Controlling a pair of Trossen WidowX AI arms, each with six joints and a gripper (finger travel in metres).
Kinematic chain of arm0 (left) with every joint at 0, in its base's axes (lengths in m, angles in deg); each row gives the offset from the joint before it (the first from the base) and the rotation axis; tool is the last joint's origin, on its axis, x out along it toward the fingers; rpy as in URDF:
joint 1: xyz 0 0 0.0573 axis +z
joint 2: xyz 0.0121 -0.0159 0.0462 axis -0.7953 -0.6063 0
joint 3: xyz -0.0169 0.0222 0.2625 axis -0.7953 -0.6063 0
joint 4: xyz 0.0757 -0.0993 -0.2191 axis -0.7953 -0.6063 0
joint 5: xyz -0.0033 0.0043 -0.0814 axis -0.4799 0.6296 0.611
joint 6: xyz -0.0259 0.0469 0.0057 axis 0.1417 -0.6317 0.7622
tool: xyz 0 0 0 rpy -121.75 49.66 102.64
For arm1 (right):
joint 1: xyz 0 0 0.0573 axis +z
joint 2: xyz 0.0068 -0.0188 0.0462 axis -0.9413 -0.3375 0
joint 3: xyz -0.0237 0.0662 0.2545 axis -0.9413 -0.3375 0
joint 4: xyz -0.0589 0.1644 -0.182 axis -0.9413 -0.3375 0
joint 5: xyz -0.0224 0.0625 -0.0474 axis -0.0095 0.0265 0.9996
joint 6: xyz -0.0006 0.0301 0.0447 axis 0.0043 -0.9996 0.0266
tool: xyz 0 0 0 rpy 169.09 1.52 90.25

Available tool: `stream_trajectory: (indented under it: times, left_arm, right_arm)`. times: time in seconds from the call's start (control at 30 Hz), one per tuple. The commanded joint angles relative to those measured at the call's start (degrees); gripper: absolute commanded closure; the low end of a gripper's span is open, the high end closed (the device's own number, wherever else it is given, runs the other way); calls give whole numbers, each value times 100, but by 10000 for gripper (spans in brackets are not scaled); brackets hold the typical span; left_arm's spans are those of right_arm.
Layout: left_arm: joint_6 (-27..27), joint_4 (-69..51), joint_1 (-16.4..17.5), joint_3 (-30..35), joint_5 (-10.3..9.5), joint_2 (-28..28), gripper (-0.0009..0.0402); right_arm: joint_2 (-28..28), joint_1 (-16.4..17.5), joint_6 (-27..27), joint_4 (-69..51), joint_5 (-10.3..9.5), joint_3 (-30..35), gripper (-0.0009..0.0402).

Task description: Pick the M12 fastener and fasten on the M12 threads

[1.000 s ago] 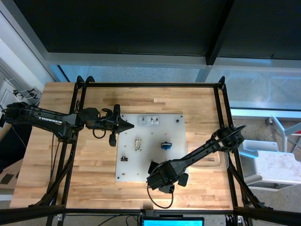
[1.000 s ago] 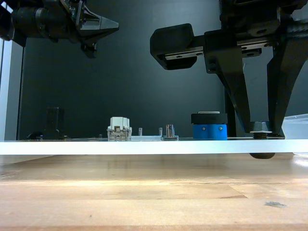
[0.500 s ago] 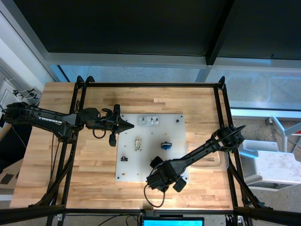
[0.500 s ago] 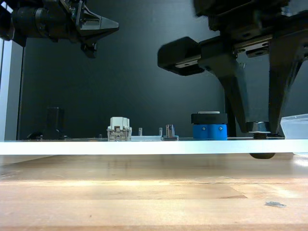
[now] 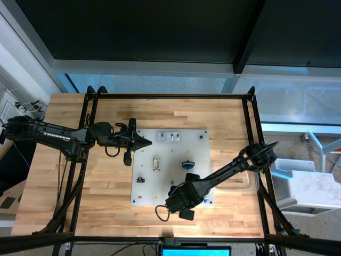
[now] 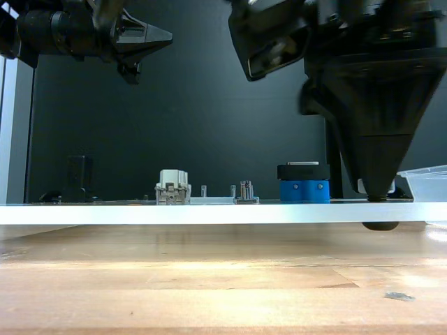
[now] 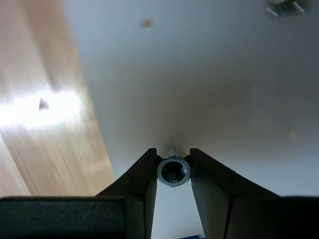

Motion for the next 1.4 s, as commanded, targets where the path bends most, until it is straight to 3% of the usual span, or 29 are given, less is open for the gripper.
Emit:
stream_trajectory:
  times: [0.03, 0.17, 0.47, 0.93, 1.17, 1.4]
  left_arm:
    - [-2, 2, 2, 2, 2, 0, 393]
    - [-2, 2, 0, 2, 2, 0, 393]
    - [-2, 2, 2, 2, 2, 0, 393]
    - [-2, 2, 2, 2, 2, 0, 393]
    - [-2, 2, 2, 2, 2, 0, 393]
    - [-2, 2, 2, 2, 2, 0, 393]
  right_arm:
    - [-2, 2, -1073, 20, 2, 4, 389]
    - [-2, 2, -2341, 15, 2, 4, 389]
    - [-2, 2, -4658, 17, 2, 4, 389]
    - [2, 2, -7576, 24, 4, 4, 389]
    - [2, 2, -9794, 24, 4, 4, 389]
    - [2, 2, -11604, 22, 4, 4, 389]
